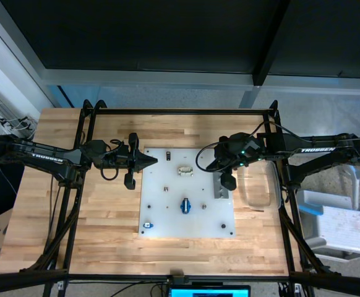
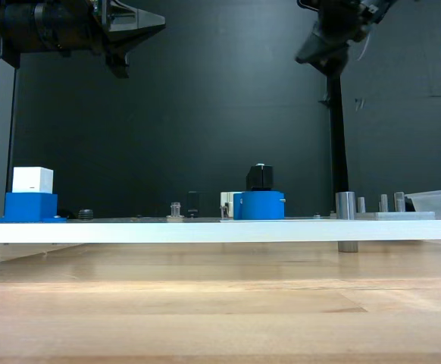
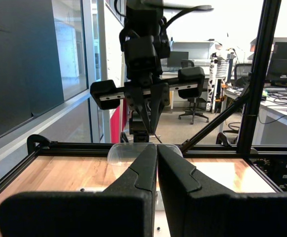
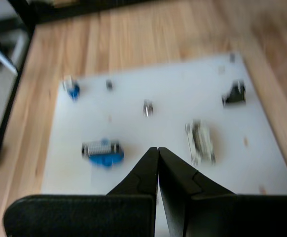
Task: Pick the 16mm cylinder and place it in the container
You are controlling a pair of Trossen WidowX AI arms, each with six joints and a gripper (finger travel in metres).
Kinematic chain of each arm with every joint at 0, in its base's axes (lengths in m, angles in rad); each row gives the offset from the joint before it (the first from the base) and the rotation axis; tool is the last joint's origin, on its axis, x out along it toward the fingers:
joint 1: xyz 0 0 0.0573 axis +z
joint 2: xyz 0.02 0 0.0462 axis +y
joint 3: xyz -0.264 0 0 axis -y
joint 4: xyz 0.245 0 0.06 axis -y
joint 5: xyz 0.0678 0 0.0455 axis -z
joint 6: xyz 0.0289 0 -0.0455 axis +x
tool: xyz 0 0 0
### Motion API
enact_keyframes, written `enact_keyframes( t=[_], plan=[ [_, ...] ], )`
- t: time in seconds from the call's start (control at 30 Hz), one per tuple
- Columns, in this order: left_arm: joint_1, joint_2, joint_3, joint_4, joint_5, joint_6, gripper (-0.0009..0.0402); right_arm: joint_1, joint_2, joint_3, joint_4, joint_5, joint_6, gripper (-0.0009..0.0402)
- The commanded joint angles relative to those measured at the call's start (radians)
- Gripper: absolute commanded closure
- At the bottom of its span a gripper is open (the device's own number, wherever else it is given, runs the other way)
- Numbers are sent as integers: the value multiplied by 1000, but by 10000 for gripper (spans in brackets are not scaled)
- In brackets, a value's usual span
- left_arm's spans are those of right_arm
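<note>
Several metal cylinders stand on a grey block (image 1: pixel 221 189) at the white board's right edge. The widest cylinder (image 2: pixel 345 205) is the nearest one in the low view. The clear container (image 1: pixel 255 194) lies on the wood just right of the board, and its clear wall (image 2: pixel 437 201) shows low at the right. My right gripper (image 1: pixel 210 164) hangs shut well above the board, tilted down, left of the block, holding nothing. My left gripper (image 1: pixel 151 159) is shut and empty, parked high over the board's left edge. Across the table the left wrist view shows the container (image 3: pixel 126 151) below the right gripper (image 3: pixel 147 123).
The white board (image 1: pixel 167 210) carries a blue connector (image 1: pixel 185 206), a white connector (image 1: pixel 185 170), a small blue and white part (image 1: pixel 146 226) and small fittings. A black frame rail (image 1: pixel 180 112) surrounds the table. In the right wrist view the shut right gripper (image 4: pixel 158 149) looks down on the board (image 4: pixel 173 98).
</note>
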Motion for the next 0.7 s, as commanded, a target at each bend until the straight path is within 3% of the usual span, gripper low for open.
enact_keyframes(
  t=[0.03, 0.23, 0.4, 0.6, 0.7],
  plan=[
    [0, 0, 0, 0, 0, 0, 393, 10, 34, 61, -132, 2, -4, 393],
    [0, 0, 0, 0, 0, 0, 393, 37, 99, 174, -304, 2, -45, 393],
    [0, 0, 0, 0, 0, 0, 393, 94, 181, 255, -412, 11, -96, 393],
    [0, 0, 0, 0, 0, 0, 393, 153, 250, 282, -431, 12, -123, 393],
    [0, 0, 0, 0, 0, 0, 393, 179, 280, 287, -439, 51, -129, 393]
  ],
)
